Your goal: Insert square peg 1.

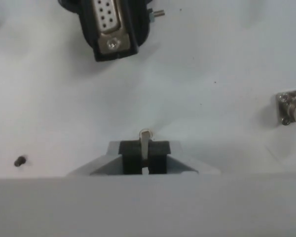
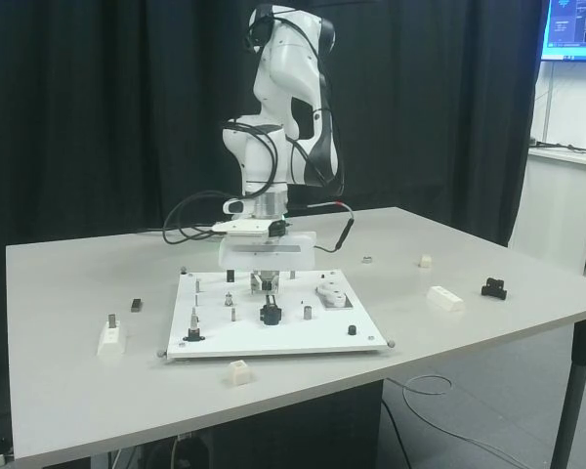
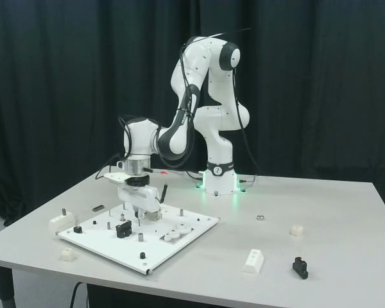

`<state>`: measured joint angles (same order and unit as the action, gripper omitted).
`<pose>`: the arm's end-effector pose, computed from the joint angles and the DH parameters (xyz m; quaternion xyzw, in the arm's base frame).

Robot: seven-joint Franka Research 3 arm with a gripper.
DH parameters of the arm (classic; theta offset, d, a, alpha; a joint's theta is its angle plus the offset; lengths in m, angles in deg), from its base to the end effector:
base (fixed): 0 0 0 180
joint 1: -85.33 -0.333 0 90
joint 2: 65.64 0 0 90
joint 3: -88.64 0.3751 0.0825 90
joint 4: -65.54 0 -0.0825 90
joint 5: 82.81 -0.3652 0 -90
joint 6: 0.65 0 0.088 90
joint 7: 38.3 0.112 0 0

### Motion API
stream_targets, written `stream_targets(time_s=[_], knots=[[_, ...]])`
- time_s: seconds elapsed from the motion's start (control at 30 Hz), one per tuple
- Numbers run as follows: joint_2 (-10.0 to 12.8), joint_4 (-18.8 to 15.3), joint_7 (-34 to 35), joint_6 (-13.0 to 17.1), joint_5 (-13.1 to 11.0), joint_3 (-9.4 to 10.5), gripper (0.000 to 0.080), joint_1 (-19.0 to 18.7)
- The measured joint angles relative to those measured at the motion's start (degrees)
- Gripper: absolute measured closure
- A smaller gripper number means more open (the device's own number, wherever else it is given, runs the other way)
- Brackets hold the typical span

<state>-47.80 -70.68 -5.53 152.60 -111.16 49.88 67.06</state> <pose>0.4793 -0.1885 0.2947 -0.7846 0.6179 -0.0426 0.0271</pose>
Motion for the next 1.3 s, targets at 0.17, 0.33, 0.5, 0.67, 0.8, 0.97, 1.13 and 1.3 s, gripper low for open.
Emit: stream_targets(time_s=[0.17,0.33,0.5,0.67,0.8,0.97,1.13,1.3], knots=[[0.0,0.0,0.9,-0.1,-0.2,-0.01,0.0781,0.0],[-0.1,0.0,0.9,-0.3,-0.2,-0.01,0.0781,0.0],[-0.3,0.2,0.1,-0.7,-0.2,0.01,0.0781,-0.1],[-0.4,0.6,-2.5,-0.8,-0.1,-0.05,0.0680,-0.2],[-0.5,0.9,-3.6,-0.9,-0.1,-0.27,0.0307,-0.2],[-0.8,1.6,-3.9,-1.4,0.0,-0.82,0.0307,-0.2],[-1.2,2.5,-3.9,-3.0,0.0,-1.67,0.0020,-0.2],[-1.2,3.7,-3.8,-5.1,0.0,-2.62,0.0006,-0.2]])
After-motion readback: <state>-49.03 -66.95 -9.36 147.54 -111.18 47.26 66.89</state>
